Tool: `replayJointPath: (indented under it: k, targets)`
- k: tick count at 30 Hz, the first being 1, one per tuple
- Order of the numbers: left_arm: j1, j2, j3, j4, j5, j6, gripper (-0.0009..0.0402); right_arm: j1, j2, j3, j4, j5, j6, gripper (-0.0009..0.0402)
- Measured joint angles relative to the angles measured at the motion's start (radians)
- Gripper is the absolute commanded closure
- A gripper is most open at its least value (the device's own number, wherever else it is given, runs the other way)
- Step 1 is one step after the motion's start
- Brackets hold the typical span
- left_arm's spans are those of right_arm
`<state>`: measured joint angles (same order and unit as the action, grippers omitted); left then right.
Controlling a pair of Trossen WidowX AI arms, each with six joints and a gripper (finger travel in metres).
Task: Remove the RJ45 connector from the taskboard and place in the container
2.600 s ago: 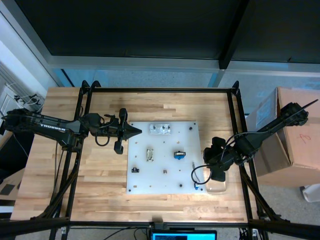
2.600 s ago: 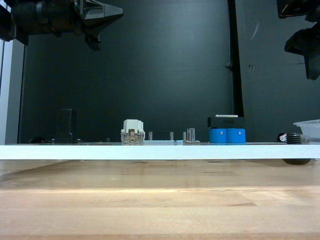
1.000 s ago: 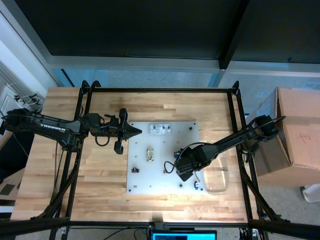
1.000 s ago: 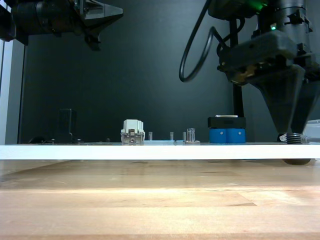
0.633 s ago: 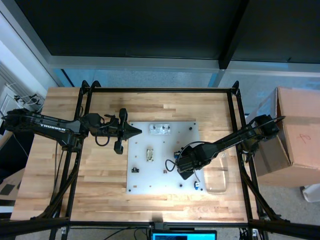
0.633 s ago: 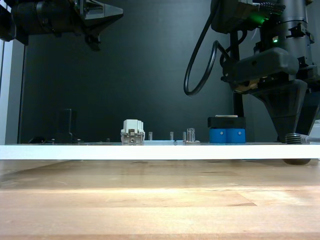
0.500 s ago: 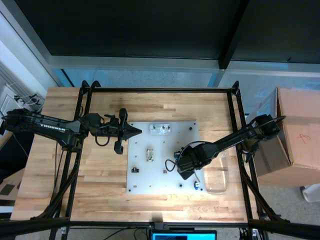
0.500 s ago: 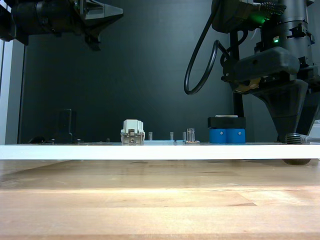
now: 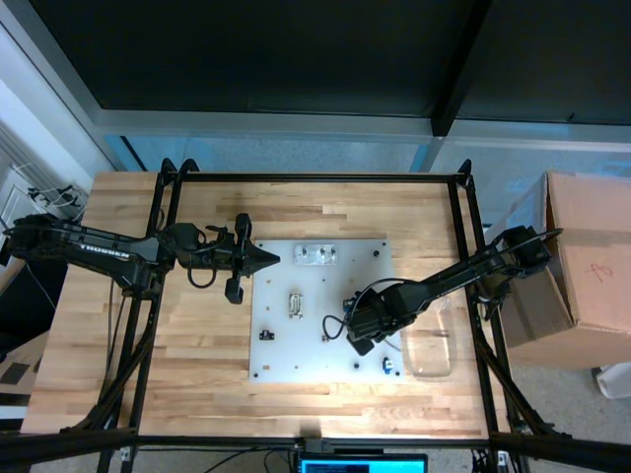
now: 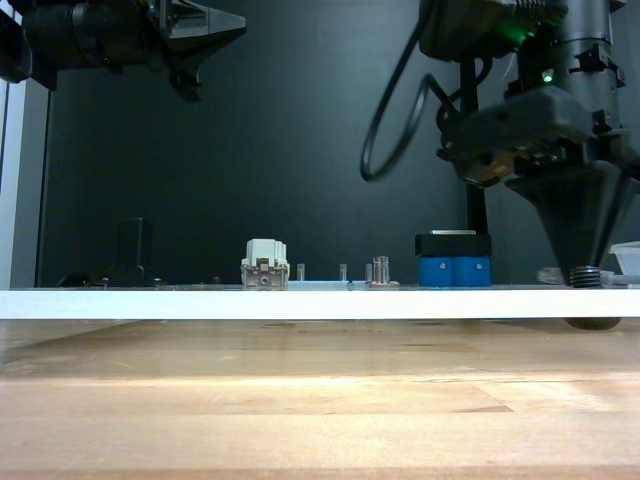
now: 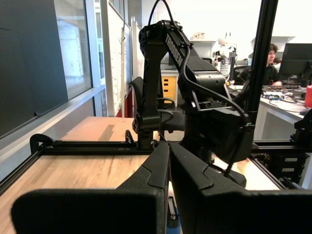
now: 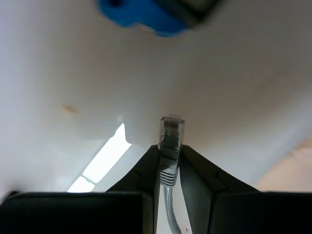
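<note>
1. Swung leftward from over container (image 9: 436,357) to over taskboard (image 9: 296,350): right end effector (image 9: 361,343).
2. Hovering at taskboard's left edge, closed on nothing: left end effector (image 9: 269,258).
3. Pinched tip-down in right end effector, above taskboard: RJ45 connector (image 12: 170,130).
4. Container just rightward; right arm nearer.

From above the worktop's (image 9: 197,345) near edge, my high camera looks down and away, far enough to take in the whole taskboard (image 9: 296,360) and both arms. My low camera sits level at worktop height and shares that taskboard edge-on. The left wrist camera looks along the closed left pincer (image 11: 169,144) towards the right arm (image 11: 195,97). The right wrist camera sits tight over the taskboard, behind the right pincer (image 12: 169,148) clamping the RJ45 connector (image 12: 170,129).
</note>
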<state>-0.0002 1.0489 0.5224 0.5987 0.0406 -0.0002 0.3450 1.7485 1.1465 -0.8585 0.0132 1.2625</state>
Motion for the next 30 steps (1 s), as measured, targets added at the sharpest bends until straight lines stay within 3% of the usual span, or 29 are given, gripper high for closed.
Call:
replayJointPath:
  k: [12,20,25,30]
  targets:
    - [0.0,0.0,0.0,0.0,0.0,0.0,0.0393,0.002,-0.097,0.06,-0.108,0.022,-0.011,0.0391]
    - [0.0,0.0,0.0,0.0,0.0,0.0,0.0393,0.063,-0.194,0.057,-0.242,0.024,0.045,0.0391]
    - [0.0,0.0,0.0,0.0,0.0,0.0,0.0393,0.11,-0.245,0.011,-0.32,0.044,0.1,0.0391]
    - [0.0,0.0,0.0,0.0,0.0,0.0,0.0393,0.148,-0.293,-0.074,-0.317,0.026,0.156,0.0391]
